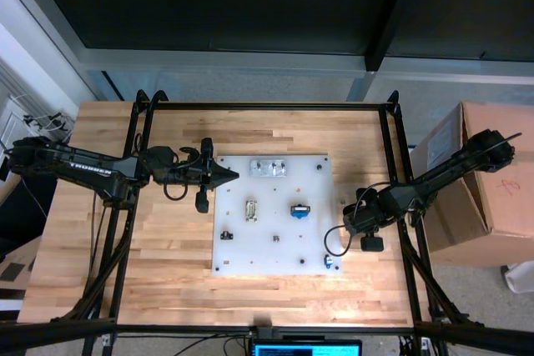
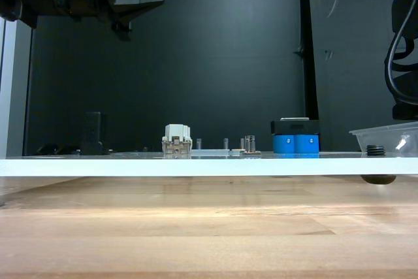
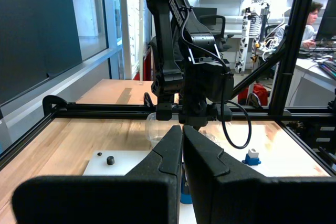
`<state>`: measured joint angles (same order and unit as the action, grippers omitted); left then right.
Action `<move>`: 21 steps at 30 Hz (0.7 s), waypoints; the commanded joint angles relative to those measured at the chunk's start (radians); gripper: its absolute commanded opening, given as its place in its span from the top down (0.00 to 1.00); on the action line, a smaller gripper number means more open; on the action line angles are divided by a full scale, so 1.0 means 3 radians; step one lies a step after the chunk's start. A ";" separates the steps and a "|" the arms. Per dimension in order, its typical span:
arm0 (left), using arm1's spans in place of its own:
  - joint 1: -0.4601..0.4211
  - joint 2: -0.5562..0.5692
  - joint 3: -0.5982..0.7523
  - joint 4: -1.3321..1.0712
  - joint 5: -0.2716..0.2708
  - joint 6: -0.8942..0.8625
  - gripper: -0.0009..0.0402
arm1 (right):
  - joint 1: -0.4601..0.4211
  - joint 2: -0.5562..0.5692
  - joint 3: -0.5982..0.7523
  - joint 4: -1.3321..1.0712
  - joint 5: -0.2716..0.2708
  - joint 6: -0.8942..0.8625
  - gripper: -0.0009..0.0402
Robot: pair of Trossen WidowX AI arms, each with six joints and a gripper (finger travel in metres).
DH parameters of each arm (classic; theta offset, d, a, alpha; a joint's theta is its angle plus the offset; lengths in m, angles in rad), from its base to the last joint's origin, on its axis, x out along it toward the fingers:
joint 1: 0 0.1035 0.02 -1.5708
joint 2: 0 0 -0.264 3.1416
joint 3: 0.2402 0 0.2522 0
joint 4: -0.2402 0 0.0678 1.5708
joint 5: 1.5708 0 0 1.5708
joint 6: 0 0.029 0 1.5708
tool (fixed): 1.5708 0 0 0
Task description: Pick the M12 nut and place it on its threads and fasten
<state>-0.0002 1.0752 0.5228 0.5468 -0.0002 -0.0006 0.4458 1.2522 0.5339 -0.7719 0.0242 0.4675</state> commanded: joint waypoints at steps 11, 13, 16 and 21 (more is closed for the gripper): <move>0.0000 0.0000 0.0000 0.0000 0.0000 0.0000 0.98 | -0.0017 -0.0029 0.0201 -0.0284 0.0005 0.0047 0.98; 0.0000 0.0000 0.0000 0.0001 0.0000 0.0000 0.98 | -0.0051 -0.0072 0.0296 -0.0389 0.0029 0.0034 0.98; 0.0000 0.0000 0.0000 0.0001 0.0000 0.0000 0.98 | -0.0150 -0.0131 0.0462 -0.0530 0.0034 -0.0050 0.96; 0.0000 0.0000 0.0000 0.0001 0.0000 0.0000 0.98 | -0.0320 -0.0142 0.0743 -0.0688 0.0033 -0.0421 0.91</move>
